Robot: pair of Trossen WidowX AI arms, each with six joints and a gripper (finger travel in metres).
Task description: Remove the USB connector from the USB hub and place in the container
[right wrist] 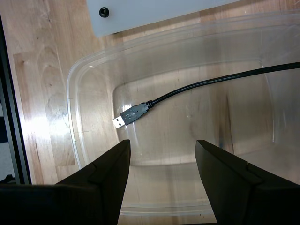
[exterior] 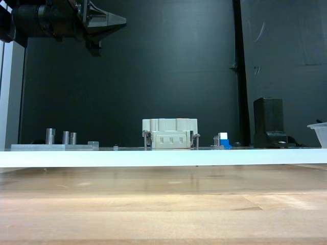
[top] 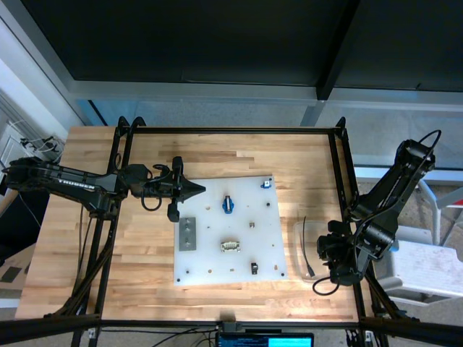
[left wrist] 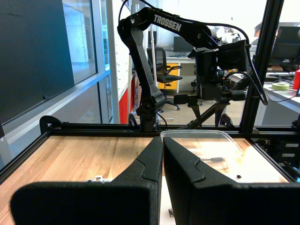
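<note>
Tabletop (top: 108, 275) container (right wrist: 70, 93), faint, underlies right pincer (right wrist: 162, 143); left pincer (top: 202, 189) overhangs board (top: 239, 238).

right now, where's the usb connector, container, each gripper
USB connector (right wrist: 133, 114): right wrist view, plug body
container (right wrist: 71, 117): right wrist view, rim
right gripper (right wrist: 162, 141): right wrist view, between fingertips, above container
left gripper (top: 201, 189): high view, fingertips, above board's (top: 217, 217) edge

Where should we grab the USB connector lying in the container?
Probably take the USB connector by its thicker black plug body, from straight above: it lies flat on the container floor, cable trailing away. The right gripper hangs over it, jaws open; the left gripper sits shut over the far left corner of the board.
</note>
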